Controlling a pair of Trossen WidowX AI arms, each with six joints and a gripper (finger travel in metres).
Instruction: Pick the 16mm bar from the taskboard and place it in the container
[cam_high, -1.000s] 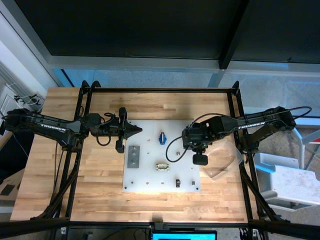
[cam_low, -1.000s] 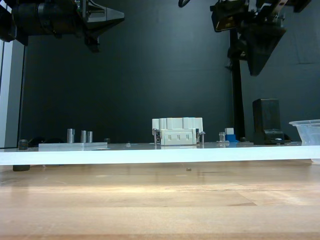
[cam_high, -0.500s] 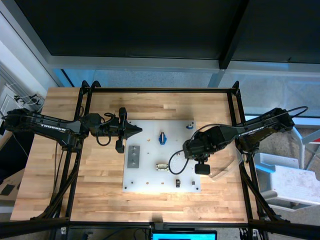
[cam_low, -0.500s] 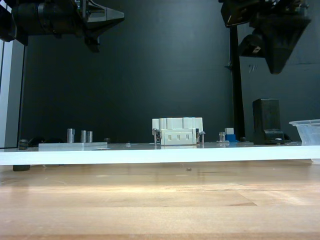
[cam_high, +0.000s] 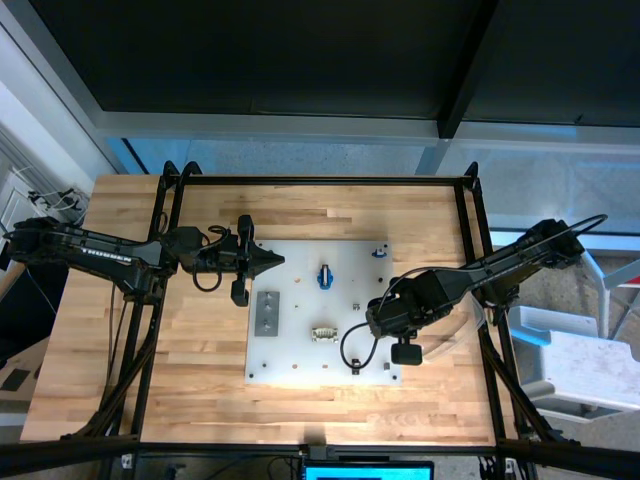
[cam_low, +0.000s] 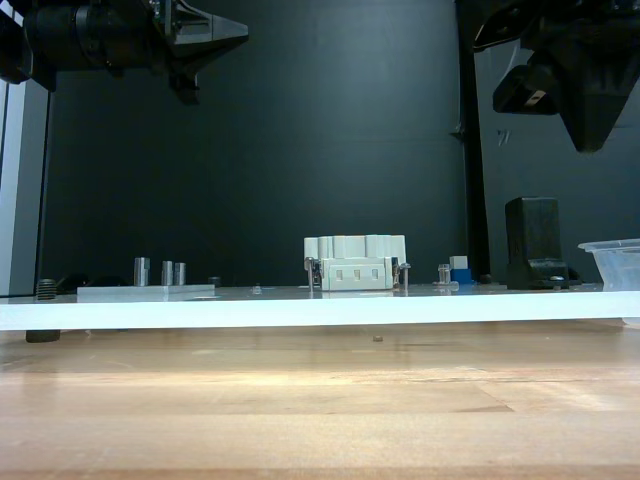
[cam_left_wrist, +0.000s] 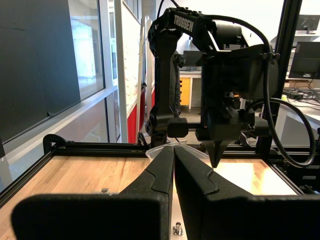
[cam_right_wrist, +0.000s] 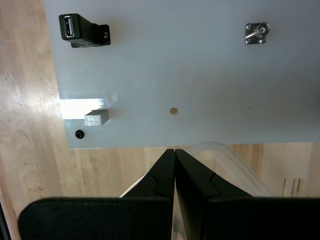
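The bar (cam_right_wrist: 96, 118) is being borne by the board (cam_right_wrist: 200, 75) at its near right corner, touched by nothing. The right gripper (cam_right_wrist: 174, 152) is being held above the board's right edge, beside the container (cam_low: 612, 258), with its fingers pressed together and empty. Farther off, the left gripper (cam_left_wrist: 173, 150) is being held high over the far left corner, likewise closed.

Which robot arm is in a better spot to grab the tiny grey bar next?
Right. The right pincer, shut, hovers over the taskboard's near-right edge, close to the 16mm bar and the container. The left pincer, also shut, hangs above the board's far-left corner.
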